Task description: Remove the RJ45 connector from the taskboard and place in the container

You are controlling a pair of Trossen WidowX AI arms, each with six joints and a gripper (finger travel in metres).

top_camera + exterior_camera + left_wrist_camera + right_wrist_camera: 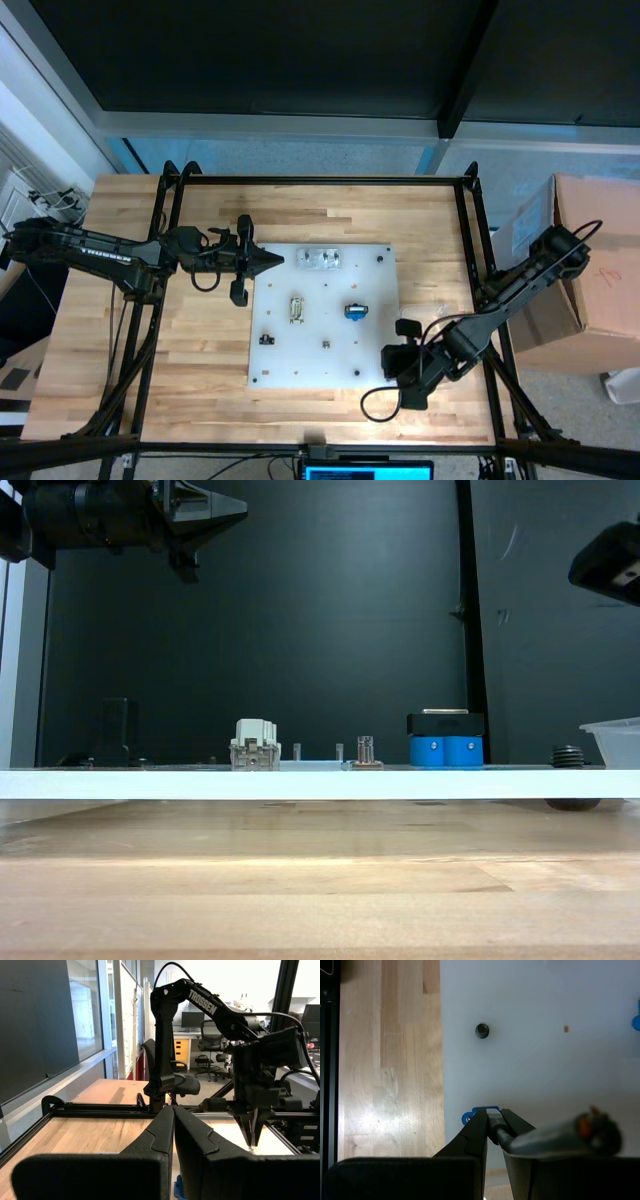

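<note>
RJ45 connector: dark plug pinched between the right tool's fingertips, over the taskboard's near right corner. A small blue mount sits right behind it. I cannot tell whether the plug is still seated there or lifted clear.
Cable: short and grey, running back from the plug past the fingers.
Right tool: clenched on the RJ45 connector and pointing down at the board near the desk's near right part.
Taskboard: white, lying flat mid-desk.
Beige block and blue block: mid-board, side by side and apart.
Container: clear, standing by the board's far edge.
Left tool: fingers pressed together on nothing, raised over the board's far left corner, with its tip near the container.
</note>
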